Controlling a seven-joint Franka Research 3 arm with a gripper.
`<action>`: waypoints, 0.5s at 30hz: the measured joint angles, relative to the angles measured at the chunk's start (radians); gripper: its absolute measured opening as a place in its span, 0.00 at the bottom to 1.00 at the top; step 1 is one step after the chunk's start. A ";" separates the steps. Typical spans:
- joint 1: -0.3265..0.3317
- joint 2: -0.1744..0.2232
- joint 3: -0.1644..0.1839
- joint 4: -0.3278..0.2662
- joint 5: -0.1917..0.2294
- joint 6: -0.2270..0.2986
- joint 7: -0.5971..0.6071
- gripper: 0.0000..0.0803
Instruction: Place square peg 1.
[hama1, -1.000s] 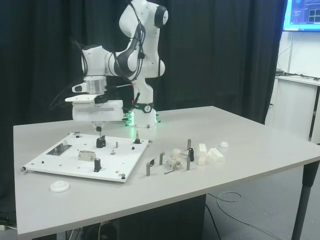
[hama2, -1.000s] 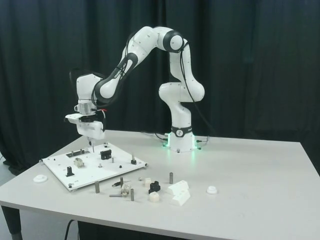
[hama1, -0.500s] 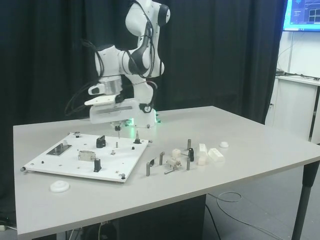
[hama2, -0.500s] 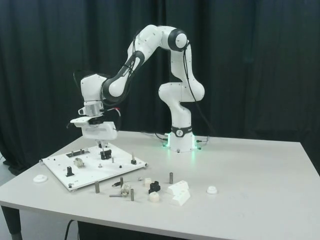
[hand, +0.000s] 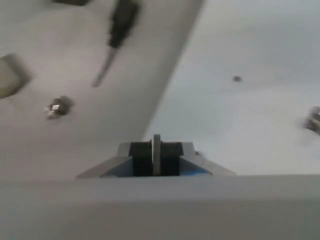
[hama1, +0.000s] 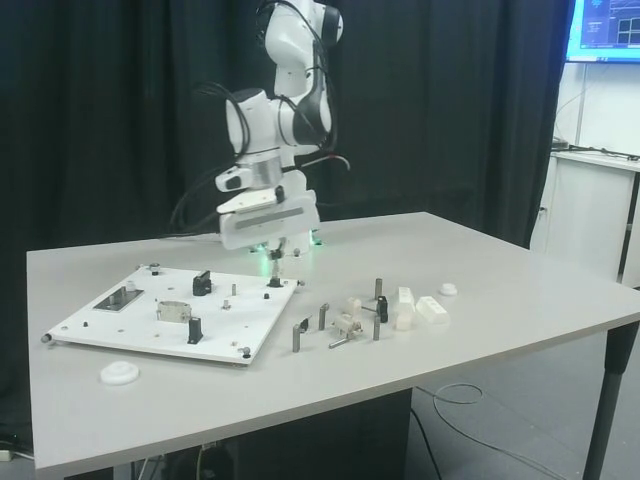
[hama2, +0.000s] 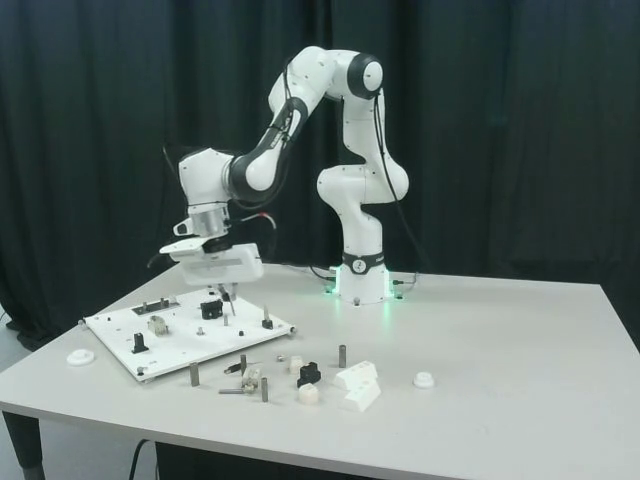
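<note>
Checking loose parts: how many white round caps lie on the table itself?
2. One cap lies beside the white board's front corner; the other cap lies past the white blocks. Smaller ones may be hidden.

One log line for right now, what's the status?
hand: shut, holding nothing visible | position: above white board edge nearest the loose parts | peg: not yet picked

Black curtains (hama2: 520, 130) behind the grey table (hama1: 520, 290), white cabinet (hama1: 590, 210) at one side.
</note>
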 joint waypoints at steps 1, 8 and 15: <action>0.010 -0.002 0.000 -0.002 0.000 -0.002 0.000 0.04; 0.081 -0.006 0.001 -0.012 -0.003 -0.008 0.019 0.04; 0.155 -0.006 0.001 -0.028 -0.037 -0.008 0.081 0.04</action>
